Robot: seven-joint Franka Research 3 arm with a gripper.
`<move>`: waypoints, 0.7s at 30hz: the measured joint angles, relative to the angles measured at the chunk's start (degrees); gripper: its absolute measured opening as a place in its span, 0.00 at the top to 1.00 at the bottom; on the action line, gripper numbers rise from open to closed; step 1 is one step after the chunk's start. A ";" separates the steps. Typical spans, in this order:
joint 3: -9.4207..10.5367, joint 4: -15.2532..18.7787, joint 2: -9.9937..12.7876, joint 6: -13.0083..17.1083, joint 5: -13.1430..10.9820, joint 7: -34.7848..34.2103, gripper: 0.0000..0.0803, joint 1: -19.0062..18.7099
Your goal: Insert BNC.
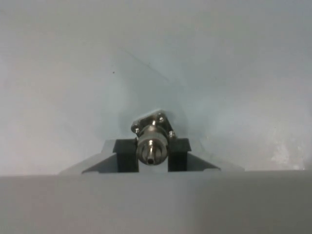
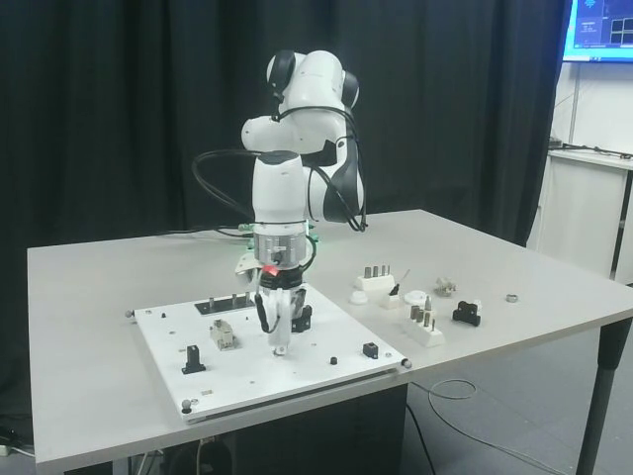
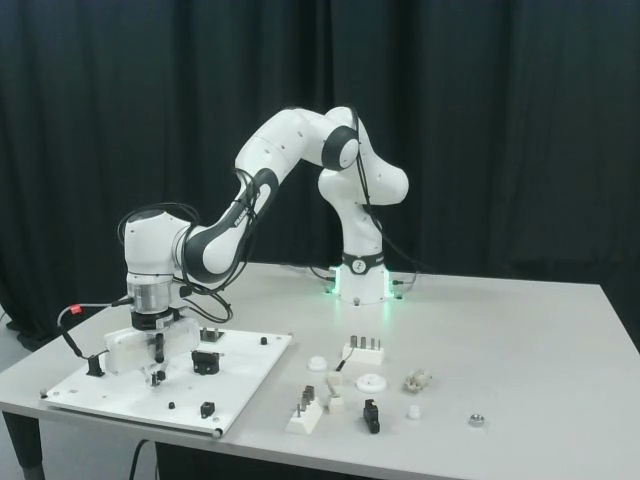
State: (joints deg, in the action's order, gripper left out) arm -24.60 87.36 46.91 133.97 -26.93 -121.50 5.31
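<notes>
While clamped on the BNC connector | gripper closed around connector body, low over white board | keep connector axis vertical, centre over socket, descend slowly, limit force, avoid side load | socket location: cannot tell.

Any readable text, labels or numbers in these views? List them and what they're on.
None can be read.
Monitor in the first room view's upper corner: shows a graphic and text lines, too small to read.
White arm, board, BNC connector: no markings visible.
</notes>
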 joint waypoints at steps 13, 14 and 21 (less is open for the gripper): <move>-0.04 0.00 0.02 0.10 -0.08 -2.58 0.84 -0.01; -0.04 0.00 0.02 0.11 -0.10 -2.75 0.84 -0.01; -0.12 0.01 0.02 0.11 -0.21 -4.16 0.84 -0.07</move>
State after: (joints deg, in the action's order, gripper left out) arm -24.71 87.37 46.94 134.08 -27.14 -125.66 5.24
